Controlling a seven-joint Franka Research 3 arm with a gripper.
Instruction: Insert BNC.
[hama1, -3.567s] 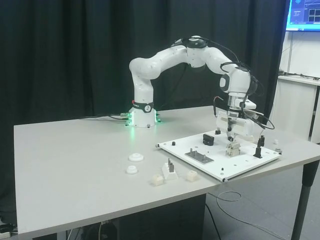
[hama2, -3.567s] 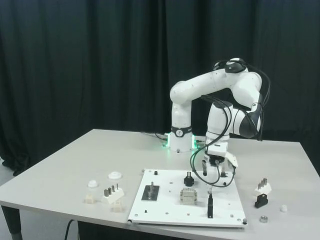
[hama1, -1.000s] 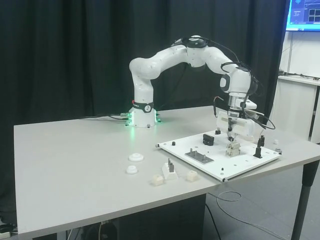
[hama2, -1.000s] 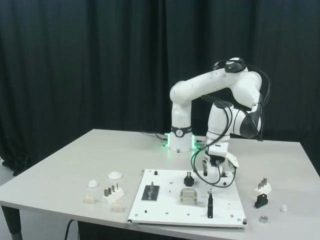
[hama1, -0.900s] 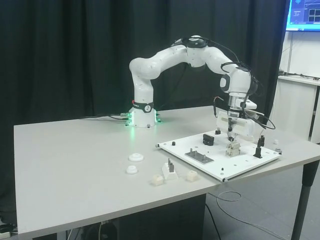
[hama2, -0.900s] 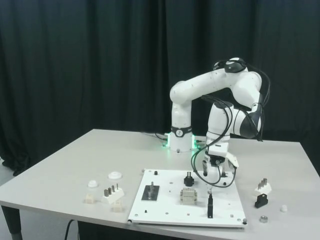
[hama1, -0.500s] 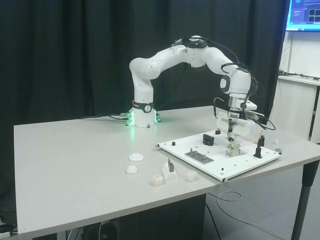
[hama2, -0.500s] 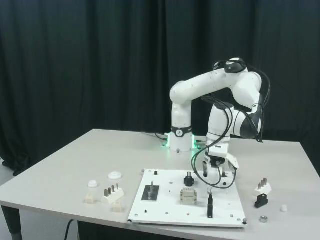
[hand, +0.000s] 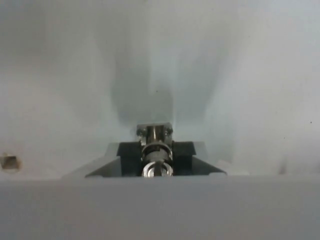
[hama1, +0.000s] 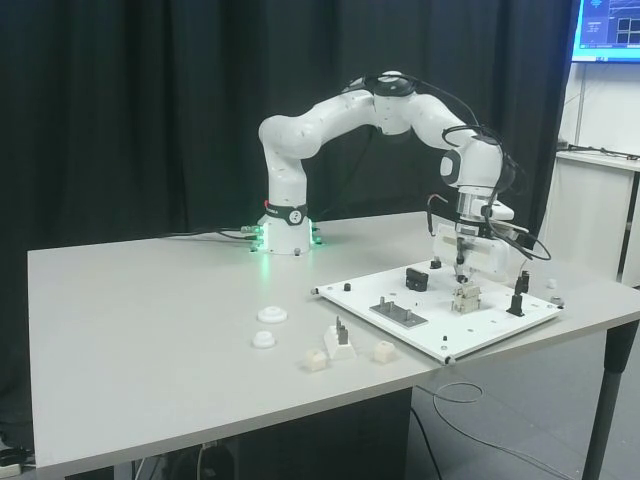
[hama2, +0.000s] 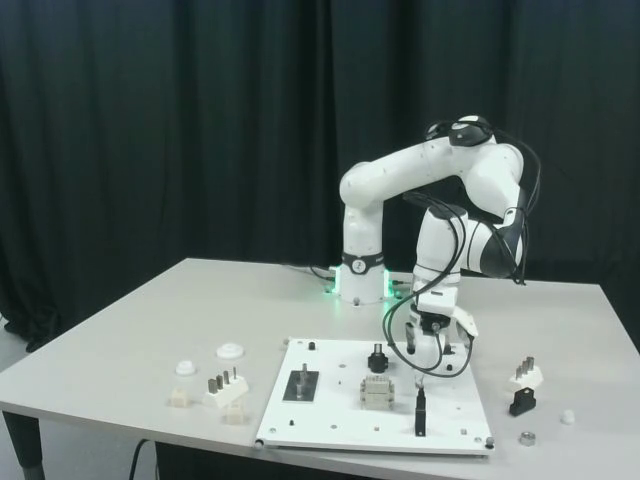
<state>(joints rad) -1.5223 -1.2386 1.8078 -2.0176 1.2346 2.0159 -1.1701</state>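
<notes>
Insertion looks unfinished: BNC (hand: 157, 150) sits below the wrist camera, apparently carried above the white board (hama1: 500, 325), though whether the fingers clamp it I cannot tell, and seating it in its socket remains.

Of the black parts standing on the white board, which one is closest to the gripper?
The black round part at the board's rear middle, just beside the gripper. The black upright post stands nearer the front edge.
</notes>
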